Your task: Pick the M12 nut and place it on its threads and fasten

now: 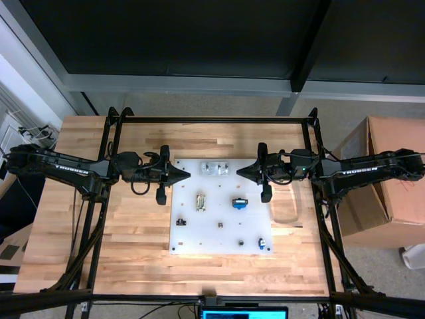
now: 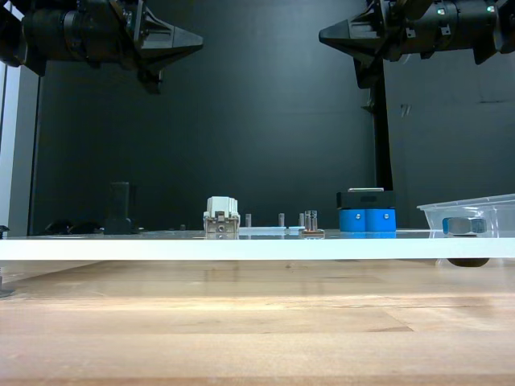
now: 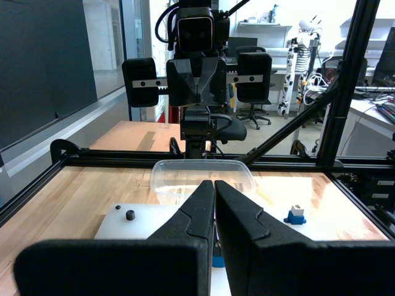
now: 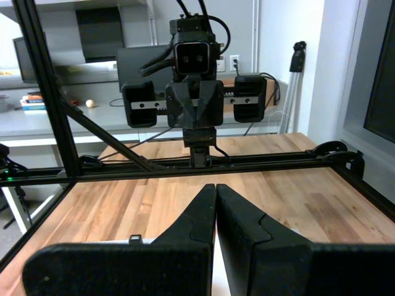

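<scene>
High above the white board [image 1: 199,232], two black grippers face each other tip to tip across a gap. The left gripper [image 1: 186,175] hangs over the board's far left part and the right gripper [image 1: 240,171] over its far right part, each on a black arm reaching in level from its own side. Both pairs of tapered black fingers are pressed together, with nothing between them. One silver M12 nut [image 2: 463,226] is down on the board near the near right edge, on its stud. From table height it reads as a low, smooth metal band, wider than tall, lying level with its bore pointing straight up. It covers the stud, so I cannot tell how far down it sits. That level view sets it against the one clear plastic tray [image 2: 491,211], but from above the nut is on the board, beside the tray and outside it. Also on the flat board are one blue block [image 1: 239,203] and one white connector [image 1: 200,201]. One pale wooden plank table [image 1: 133,252] carries it all.
</scene>
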Robot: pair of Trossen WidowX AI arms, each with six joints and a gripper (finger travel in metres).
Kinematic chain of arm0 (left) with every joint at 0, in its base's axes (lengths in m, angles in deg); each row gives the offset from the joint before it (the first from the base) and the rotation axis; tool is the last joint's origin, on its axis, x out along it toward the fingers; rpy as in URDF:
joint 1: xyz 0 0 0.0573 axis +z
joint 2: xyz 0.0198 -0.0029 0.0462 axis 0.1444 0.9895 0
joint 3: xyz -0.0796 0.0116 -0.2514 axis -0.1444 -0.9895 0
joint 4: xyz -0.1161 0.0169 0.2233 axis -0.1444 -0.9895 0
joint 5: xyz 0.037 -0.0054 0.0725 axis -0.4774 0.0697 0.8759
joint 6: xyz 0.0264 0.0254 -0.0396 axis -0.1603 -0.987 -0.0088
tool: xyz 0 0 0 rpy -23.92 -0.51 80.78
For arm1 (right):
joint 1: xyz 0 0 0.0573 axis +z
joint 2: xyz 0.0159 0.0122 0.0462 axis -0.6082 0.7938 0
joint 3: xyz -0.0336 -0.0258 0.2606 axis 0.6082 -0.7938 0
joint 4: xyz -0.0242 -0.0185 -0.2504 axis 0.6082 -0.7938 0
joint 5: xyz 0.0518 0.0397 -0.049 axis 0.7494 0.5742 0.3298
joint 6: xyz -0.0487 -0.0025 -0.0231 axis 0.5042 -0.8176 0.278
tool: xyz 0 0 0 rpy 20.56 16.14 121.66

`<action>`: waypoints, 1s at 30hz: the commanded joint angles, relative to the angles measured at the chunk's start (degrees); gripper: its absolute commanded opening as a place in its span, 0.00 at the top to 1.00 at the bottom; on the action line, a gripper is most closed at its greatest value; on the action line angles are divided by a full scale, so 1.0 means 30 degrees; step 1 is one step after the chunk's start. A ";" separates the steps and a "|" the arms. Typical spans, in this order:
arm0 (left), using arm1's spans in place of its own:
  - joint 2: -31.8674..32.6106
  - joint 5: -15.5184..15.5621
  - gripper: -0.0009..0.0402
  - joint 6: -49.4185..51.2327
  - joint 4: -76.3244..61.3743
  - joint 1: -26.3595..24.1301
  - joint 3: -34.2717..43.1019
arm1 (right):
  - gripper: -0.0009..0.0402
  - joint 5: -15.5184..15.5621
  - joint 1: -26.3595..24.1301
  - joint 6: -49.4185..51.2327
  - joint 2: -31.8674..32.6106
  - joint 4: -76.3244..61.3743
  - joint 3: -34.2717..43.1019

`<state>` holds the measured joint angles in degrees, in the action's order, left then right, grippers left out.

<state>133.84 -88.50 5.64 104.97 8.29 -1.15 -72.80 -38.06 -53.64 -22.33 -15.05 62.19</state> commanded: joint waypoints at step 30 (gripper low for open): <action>0.0007 0.0000 0.98 0.0000 0.0000 0.0000 0.0007 | 0.98 -0.0015 0.0000 -0.0415 0.0022 0.0933 -0.0423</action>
<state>133.84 -88.48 5.64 104.95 8.29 -1.13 -72.82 -38.06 -54.93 -22.28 -12.23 60.88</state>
